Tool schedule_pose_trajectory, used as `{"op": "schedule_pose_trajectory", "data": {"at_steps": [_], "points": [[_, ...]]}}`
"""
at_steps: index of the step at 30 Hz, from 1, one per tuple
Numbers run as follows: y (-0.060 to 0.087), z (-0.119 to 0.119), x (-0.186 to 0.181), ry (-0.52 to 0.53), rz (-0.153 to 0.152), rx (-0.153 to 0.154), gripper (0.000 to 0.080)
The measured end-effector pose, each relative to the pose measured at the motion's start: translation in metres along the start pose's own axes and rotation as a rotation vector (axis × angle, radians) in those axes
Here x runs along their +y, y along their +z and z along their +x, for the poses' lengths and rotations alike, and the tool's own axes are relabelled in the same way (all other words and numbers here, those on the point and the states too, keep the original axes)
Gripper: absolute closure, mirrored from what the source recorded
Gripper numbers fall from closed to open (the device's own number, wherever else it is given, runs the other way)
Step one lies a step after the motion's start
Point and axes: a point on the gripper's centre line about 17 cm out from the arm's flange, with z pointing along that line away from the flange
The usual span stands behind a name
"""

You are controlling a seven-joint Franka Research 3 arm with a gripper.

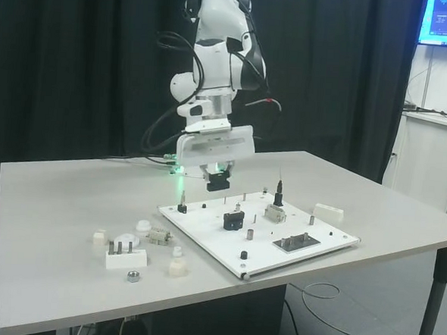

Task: Insert D-SUB.

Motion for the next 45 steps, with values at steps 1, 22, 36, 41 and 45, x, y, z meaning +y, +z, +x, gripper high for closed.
{"op": "schedule_pose_trajectory", "data": {"at_steps": [1,22,36,41,45], "points": [[0.002,0.000,-0.002,0.002,-0.003,0.005,0.0422],[0.027,-0.003,-0.036,0.016,-0.044,0.082,0.0422],[0.032,-0.001,-0.051,0.022,-0.040,0.087,0.0422],[0.036,-0.003,-0.049,0.023,-0.047,0.093,0.0422],[0.039,-0.002,-0.048,0.023,-0.054,0.100,0.0422]]}}
